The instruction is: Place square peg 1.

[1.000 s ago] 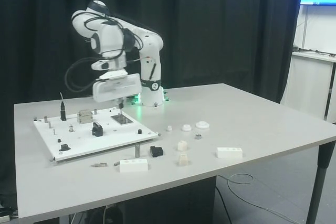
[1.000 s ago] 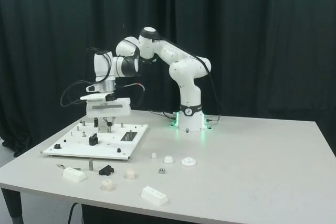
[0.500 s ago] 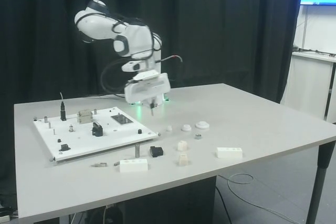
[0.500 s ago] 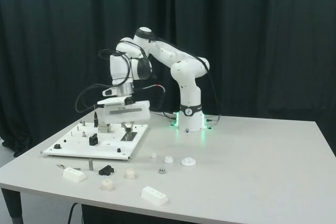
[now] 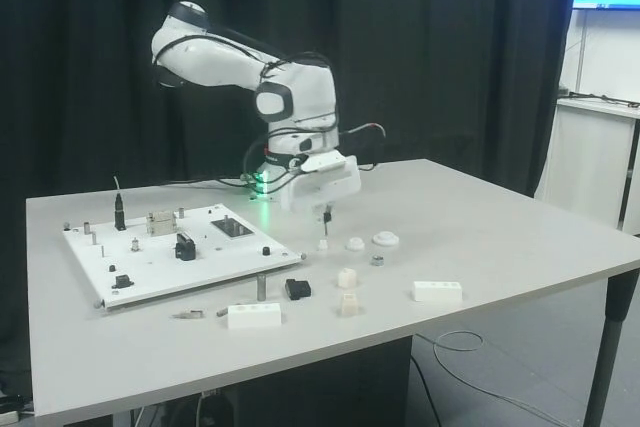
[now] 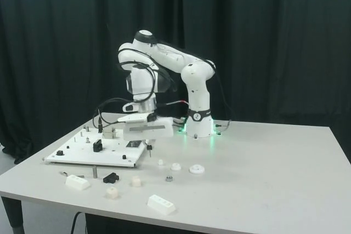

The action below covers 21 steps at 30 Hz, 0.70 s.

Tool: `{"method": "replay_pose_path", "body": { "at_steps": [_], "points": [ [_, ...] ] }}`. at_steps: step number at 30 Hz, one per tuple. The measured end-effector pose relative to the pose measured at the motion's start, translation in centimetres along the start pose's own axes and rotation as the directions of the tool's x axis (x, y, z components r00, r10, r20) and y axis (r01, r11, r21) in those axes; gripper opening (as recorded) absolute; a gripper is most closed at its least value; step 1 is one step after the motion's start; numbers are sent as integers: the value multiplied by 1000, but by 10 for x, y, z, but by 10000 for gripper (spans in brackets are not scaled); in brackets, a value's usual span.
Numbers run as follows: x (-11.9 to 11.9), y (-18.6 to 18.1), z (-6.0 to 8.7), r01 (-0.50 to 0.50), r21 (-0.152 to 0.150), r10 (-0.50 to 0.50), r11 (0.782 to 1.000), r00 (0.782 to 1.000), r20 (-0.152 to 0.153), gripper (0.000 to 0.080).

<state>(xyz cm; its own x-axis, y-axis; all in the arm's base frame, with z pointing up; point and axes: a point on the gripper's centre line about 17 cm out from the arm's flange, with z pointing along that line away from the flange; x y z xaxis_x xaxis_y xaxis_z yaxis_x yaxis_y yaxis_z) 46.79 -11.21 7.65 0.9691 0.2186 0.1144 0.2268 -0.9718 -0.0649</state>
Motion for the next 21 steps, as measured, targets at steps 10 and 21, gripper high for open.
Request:
{"method": "replay_pose_path", "body": {
  "at_steps": [10, 21],
  "points": [
    [11, -14, 24, 0, -23, 1, 1000, 1000, 25, 28],
    [19, -17, 45, -1, -37, 3, 999, 999, 40, 28]
  ]
}}
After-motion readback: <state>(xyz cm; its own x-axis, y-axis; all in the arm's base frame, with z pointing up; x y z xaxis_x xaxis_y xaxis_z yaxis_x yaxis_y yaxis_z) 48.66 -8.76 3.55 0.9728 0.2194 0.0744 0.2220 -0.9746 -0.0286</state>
